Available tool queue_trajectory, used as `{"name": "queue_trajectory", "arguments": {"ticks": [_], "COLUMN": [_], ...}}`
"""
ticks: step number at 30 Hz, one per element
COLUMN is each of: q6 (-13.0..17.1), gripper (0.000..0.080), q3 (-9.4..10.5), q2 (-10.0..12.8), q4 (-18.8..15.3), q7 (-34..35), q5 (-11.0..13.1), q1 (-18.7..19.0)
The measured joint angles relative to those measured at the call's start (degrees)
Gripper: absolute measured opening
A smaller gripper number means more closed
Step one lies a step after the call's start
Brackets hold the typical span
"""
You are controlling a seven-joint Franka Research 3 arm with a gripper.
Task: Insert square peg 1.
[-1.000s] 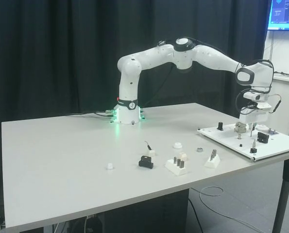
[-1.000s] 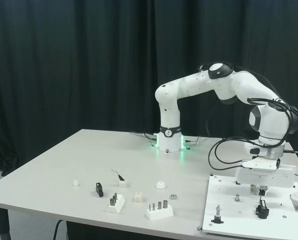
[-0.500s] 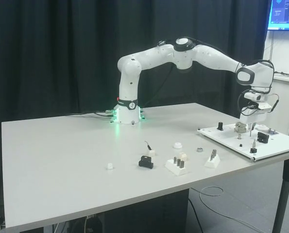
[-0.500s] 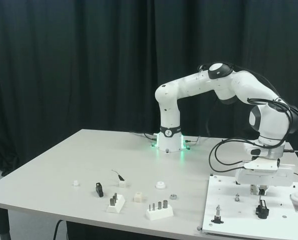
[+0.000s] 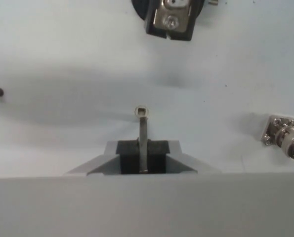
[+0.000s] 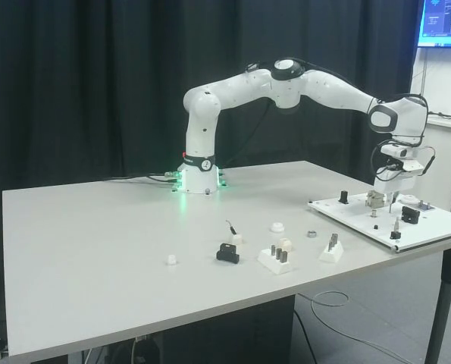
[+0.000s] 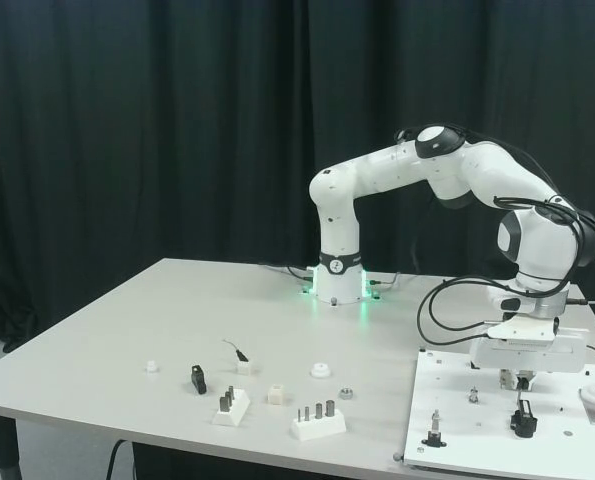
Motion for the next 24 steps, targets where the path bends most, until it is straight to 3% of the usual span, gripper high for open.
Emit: {"name": "queue_trajectory", "arguments": {"ticks": [24], "q6": [1.00], "gripper": [0.0029], "q3": [0.24], "q2": [0.01], "q4": [0.32], "q7": [0.03], "q5": [0.95], "q1": [-0.60]}}
